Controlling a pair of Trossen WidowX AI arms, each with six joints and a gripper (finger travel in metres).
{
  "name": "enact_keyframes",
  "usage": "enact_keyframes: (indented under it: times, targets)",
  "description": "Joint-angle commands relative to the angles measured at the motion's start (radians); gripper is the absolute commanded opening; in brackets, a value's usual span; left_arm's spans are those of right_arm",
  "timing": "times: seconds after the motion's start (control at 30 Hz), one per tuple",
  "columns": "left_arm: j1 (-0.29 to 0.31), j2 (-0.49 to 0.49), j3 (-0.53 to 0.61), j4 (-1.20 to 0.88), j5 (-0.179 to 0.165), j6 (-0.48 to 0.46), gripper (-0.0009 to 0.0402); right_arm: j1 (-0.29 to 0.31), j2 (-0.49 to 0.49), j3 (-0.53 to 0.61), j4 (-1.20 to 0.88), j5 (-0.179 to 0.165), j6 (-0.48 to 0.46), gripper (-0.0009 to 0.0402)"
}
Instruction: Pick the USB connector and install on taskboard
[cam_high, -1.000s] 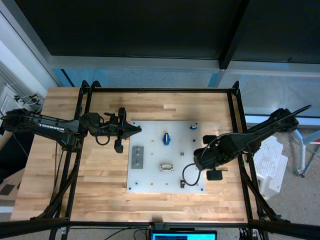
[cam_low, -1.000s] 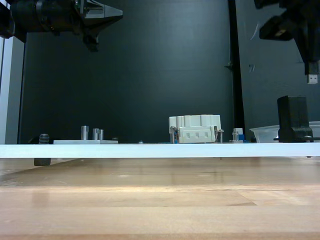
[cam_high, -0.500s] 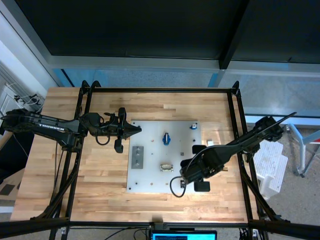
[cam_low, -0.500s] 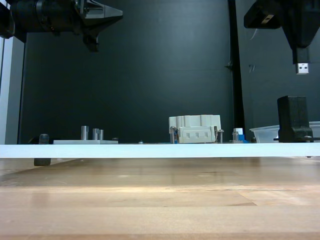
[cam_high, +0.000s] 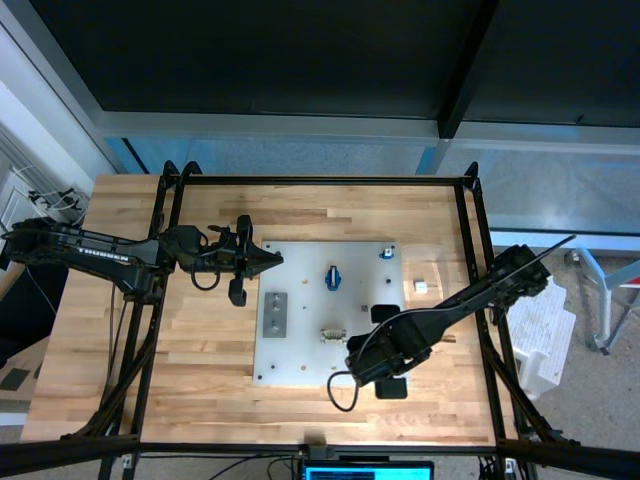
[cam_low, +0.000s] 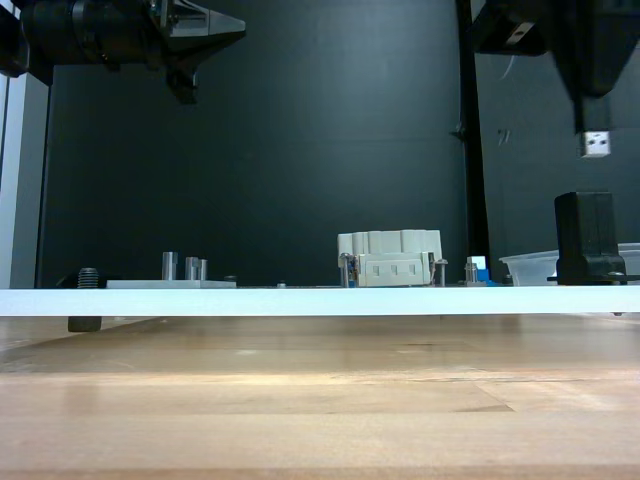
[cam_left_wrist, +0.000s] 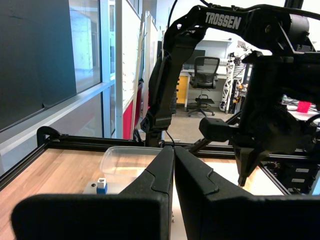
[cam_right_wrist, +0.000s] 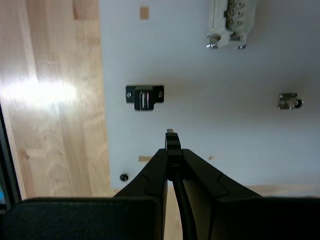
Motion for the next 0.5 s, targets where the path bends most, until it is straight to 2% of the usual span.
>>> enact_keyframes:
  times: [0.03,0.5]
  targets:
    - [0.0,0.0,0.0,0.0,0.0,0.0,0.0,0.001,0.015,0.01,0.004,0.004,0.002,0.0]
    - [0.0,0.0,0.0,0.0,0.0,0.0,0.0,0.002,0.06,0.042,0.027,-0.002,0.0,0.0]
